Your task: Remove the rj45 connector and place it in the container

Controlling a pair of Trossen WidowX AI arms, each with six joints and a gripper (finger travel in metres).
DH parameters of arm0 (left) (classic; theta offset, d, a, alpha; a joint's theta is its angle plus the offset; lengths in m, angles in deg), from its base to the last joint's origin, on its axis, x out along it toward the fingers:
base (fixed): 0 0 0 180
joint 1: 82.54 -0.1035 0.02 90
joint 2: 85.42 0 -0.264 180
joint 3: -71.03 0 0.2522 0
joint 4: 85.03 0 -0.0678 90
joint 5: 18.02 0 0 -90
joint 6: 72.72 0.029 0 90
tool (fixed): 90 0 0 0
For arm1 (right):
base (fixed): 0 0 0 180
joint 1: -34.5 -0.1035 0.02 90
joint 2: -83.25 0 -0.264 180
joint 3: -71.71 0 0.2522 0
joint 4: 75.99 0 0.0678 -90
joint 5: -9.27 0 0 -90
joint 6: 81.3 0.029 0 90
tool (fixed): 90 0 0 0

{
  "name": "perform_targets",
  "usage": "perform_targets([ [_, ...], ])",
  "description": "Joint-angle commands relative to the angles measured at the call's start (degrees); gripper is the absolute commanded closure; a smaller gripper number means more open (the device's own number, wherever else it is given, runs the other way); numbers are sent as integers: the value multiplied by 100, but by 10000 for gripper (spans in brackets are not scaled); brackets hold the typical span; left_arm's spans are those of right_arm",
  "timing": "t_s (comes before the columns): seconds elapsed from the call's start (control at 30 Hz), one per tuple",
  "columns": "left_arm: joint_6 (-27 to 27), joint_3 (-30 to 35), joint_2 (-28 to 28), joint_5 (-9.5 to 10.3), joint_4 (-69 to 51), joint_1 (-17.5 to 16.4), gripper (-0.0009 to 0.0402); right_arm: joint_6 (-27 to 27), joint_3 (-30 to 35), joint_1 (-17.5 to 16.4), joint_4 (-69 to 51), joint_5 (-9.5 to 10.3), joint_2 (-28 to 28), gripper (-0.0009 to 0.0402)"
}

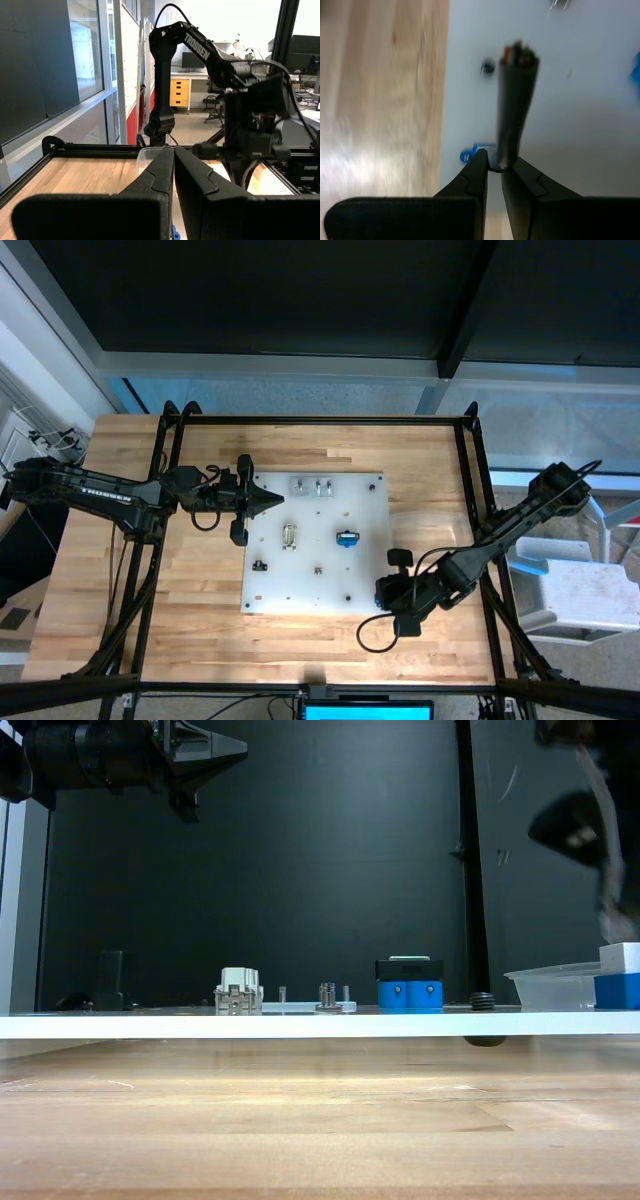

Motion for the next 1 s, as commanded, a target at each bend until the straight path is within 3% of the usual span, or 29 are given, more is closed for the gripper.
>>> perform_targets([
  [0.03, 0, 0, 0, -2, 2, -2, 393, -28, 0, -4, -35, 79, -107, 393],
  [0.57, 2, 0, 2, -2, 0, -2, 393, -96, 2, 13, -387, 92, -940, 393],
  [0.67, 0, 0, 0, -2, 2, 0, 393, -92, 2, 20, -437, 238, -1001, 393],
  [1.0, 0, 0, 0, -2, 2, 0, 393, -72, 0, 94, -612, 216, -1038, 393],
])
